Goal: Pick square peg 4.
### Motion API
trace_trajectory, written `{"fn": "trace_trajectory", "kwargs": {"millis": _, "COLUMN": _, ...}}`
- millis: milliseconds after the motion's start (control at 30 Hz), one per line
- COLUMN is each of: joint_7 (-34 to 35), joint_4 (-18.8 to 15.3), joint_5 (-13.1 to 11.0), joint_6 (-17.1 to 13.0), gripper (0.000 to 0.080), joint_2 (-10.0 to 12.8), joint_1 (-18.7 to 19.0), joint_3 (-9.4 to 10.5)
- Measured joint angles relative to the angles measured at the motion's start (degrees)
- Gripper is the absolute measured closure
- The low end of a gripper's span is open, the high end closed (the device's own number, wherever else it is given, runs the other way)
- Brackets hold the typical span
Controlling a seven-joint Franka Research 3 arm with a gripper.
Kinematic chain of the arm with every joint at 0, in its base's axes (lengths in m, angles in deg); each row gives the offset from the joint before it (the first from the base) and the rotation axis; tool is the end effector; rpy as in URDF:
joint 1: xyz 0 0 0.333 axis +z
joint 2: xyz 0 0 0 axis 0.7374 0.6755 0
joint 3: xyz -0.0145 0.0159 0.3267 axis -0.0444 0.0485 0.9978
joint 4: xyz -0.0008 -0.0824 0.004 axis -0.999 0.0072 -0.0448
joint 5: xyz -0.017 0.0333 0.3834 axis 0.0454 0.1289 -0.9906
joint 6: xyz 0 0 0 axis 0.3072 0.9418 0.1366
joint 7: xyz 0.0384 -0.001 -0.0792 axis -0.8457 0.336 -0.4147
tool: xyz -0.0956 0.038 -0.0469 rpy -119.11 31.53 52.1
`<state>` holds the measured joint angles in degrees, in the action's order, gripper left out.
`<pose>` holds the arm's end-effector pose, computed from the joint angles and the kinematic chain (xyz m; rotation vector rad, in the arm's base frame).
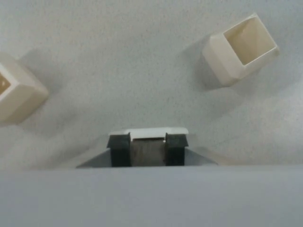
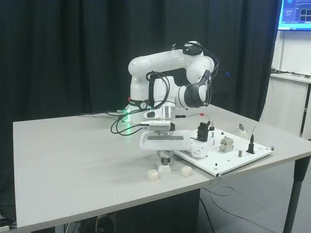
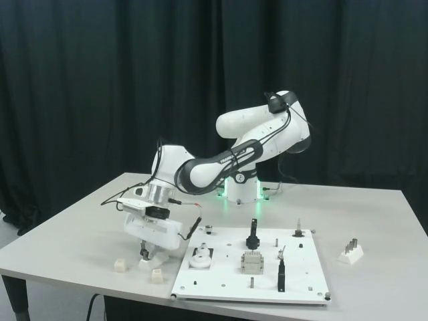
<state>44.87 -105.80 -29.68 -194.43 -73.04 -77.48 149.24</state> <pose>0.5799 -0.1359 0.1851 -2.5365 1.6260 -0.6292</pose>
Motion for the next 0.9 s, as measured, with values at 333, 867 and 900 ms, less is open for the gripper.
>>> {"fn": "trace_trajectory", "kwargs": {"millis": 333, "joint_7": 0.94, "joint_4": -0.01, "joint_5": -0.27, "joint_6": -0.31, "gripper": 0.0649, "joint_2": 0.09, "joint_1": 0.13, "joint_3": -0.46}}
{"fn": "trace_trajectory", "kwargs": {"millis": 867, "joint_7": 2.33, "joint_4": -0.29, "joint_5": -0.15, "joint_6": 0.13, "gripper": 0.0649, "joint_2": 1.17, "joint_1": 1.1, "joint_3": -3.19}}
{"fn": "trace_trajectory", "kwargs": {"millis": 900, "joint_7": 2.33, "joint_4": -0.31, "joint_5": -0.13, "joint_6": 0.21, "gripper": 0.0649, "joint_2": 1.19, "joint_1": 1.11, "joint_3": -3.33}}
